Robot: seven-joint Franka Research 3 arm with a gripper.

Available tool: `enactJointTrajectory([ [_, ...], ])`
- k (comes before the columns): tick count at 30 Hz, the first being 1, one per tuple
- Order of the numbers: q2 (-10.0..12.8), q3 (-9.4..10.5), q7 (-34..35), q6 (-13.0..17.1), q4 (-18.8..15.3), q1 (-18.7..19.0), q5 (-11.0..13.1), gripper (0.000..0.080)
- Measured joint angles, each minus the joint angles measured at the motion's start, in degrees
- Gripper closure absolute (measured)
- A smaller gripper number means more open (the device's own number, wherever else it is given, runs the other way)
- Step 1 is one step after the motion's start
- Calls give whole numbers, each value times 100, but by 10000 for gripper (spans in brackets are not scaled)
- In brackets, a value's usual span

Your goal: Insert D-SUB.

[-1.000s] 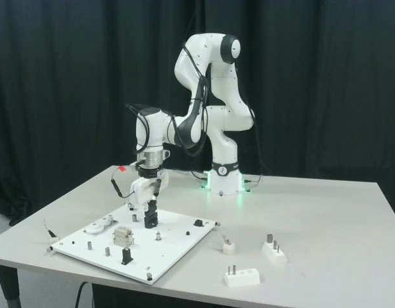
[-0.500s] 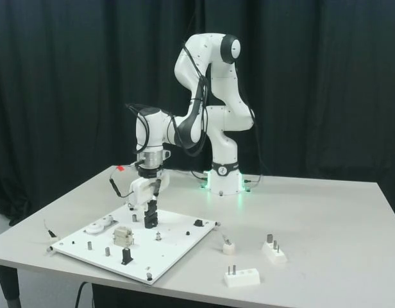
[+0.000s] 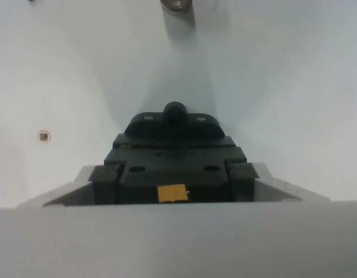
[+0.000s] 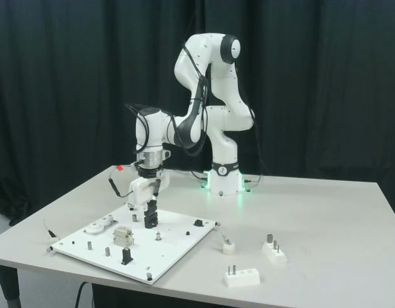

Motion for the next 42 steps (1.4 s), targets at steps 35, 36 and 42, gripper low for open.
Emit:
enactJointTrajectory([
  [35, 38, -103, 108, 129, -1, 136, 136, 417],
  [36, 38, -107, 108, 129, -1, 139, 135, 417],
  [42, 39, -131, 108, 127, -2, 140, 135, 417],
])
